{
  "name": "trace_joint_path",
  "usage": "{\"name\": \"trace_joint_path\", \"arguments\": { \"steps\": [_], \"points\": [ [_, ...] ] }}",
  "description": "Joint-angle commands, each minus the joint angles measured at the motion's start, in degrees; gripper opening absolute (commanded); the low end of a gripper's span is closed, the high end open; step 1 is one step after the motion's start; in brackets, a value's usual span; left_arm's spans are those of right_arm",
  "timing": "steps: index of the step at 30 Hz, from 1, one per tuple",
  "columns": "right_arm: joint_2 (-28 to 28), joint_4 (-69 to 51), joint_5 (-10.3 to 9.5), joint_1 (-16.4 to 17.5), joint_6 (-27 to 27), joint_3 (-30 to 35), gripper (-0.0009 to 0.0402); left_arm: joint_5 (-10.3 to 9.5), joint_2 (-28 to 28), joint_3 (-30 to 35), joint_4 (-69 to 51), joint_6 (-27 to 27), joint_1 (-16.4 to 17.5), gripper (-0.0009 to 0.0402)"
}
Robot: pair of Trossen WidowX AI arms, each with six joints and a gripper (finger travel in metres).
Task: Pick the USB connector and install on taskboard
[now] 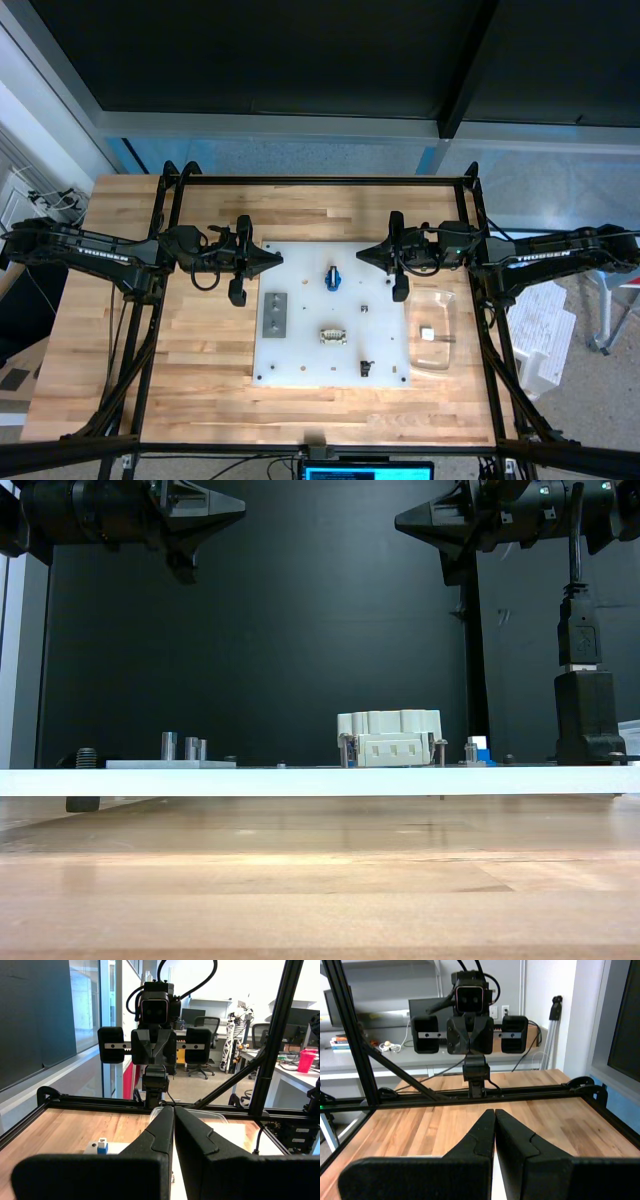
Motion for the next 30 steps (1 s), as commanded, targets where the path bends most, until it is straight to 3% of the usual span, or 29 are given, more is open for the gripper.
{"name": "trace_joint_path", "arguments": {
  "steps": [1, 18, 23, 30],
  "points": [
    [0.02, 0.13, 0.0, 0.0, 0.02, 0.04, 0.0, 0.02, 0.0, 0.0, 0.0, 0.0, 0.02, 0.0],
    [0.02, 0.24, 0.0, 0.0, 0.04, 0.04, 0.0, 0.02, 0.0, 0.0, 0.0, 0.0, 0.02, 0.0],
    [-0.04, 1.38, -2.56, 0.0, 0.33, 0.04, 0.0, 0.02, 0.0, 0.0, 0.0, 0.0, 0.0, 0.0],
    [-0.09, 2.1, -2.45, 0.0, 0.22, 0.04, 0.0, 0.02, 0.0, 0.0, 0.0, 0.0, 0.0, 0.0]
  ]
}}
